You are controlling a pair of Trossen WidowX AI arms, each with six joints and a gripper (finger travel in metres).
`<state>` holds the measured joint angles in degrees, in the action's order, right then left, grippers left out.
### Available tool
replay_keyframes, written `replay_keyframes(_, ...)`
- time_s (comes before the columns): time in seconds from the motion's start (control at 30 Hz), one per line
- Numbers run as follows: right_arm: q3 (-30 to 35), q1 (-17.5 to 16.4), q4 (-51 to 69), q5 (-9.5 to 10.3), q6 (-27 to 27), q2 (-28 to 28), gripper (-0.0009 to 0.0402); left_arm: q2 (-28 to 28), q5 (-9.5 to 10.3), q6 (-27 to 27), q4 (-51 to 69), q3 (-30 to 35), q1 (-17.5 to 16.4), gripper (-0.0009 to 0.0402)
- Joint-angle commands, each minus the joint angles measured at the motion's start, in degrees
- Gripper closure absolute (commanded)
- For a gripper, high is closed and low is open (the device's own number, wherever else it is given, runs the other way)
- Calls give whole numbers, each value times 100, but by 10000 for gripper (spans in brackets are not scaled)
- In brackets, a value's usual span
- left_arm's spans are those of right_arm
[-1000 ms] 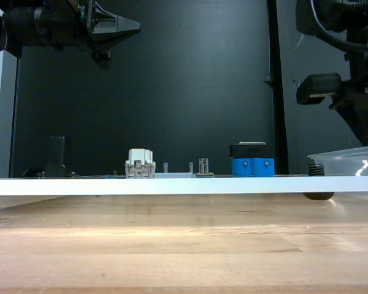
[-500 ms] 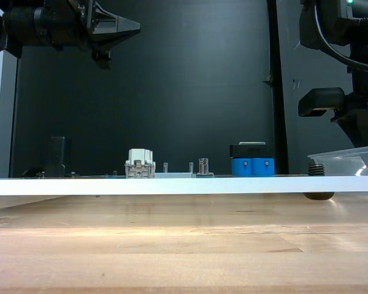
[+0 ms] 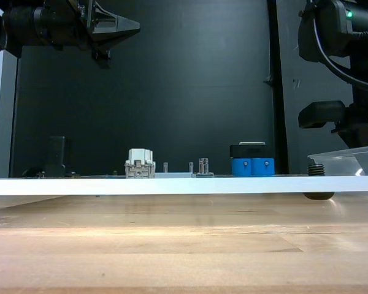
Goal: Pick the M12 fastener and fasten on the M12 threads
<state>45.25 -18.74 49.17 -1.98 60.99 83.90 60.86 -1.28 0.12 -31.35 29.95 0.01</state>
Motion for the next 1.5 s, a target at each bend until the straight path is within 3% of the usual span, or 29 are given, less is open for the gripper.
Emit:
replay_keyframes(0.03, -87, 0, -101, 0, -2, -4, 247, 0, 0, -2, 0, 0, -2, 393)
replay_keyframes(0.9, -505, 9, -678, 24, -2, -7, 256, 0, 0, -2, 0, 0, 0, 393)
replay_keyframes(1.5, -492, 9, -741, 46, -59, -11, 381, 0, 0, -2, 0, 0, 0, 393)
